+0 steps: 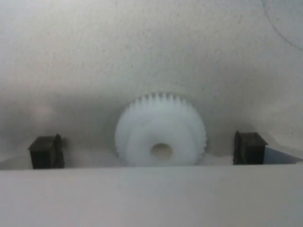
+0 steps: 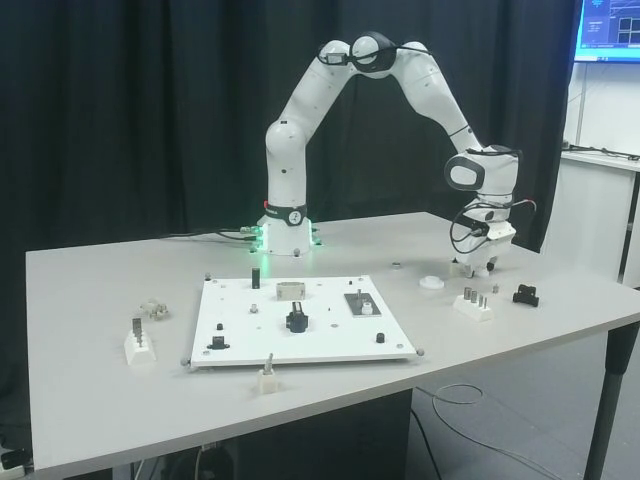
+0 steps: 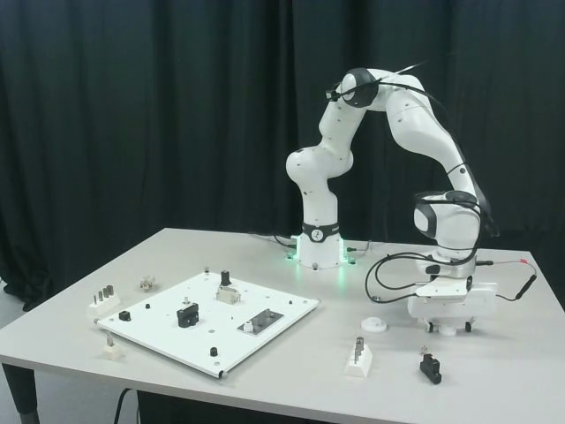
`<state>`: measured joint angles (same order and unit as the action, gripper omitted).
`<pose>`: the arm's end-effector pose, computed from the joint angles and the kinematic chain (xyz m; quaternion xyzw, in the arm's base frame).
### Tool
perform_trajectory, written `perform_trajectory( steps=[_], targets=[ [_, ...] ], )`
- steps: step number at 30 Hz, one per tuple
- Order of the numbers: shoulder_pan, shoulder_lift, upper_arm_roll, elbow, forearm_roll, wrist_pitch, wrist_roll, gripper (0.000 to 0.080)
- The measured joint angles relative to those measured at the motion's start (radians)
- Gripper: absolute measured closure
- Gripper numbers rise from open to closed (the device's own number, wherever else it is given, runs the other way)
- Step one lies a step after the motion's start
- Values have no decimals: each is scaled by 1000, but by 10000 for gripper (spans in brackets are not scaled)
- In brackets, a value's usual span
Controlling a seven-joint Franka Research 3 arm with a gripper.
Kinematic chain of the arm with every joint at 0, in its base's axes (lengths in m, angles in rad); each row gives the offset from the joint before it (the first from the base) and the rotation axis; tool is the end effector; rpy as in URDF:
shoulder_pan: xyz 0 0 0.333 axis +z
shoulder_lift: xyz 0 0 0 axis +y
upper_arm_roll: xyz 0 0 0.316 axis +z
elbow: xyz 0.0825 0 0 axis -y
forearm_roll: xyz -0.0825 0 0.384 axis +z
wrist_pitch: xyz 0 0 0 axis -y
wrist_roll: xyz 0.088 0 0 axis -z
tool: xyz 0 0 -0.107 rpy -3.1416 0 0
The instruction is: Pick medium gear.
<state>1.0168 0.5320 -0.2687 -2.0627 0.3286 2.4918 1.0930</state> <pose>0.4276 0.3932 0.1736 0.9567 -0.2878 -0.0413 0.0116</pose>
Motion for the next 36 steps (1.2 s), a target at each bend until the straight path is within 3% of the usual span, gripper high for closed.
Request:
perform_trajectory(
  steps=[12, 13, 22, 23, 36],
  targets=[
    [1, 3, 3, 0, 0, 1, 4, 26],
    [1, 3, 2, 1, 0, 2, 4, 182],
    [1, 5, -3, 1, 0, 9, 4, 182],
    [0, 5, -3, 1, 0, 9, 4, 403],
    [0, 4, -13, 5, 0, 2, 12, 403]
  ],
)
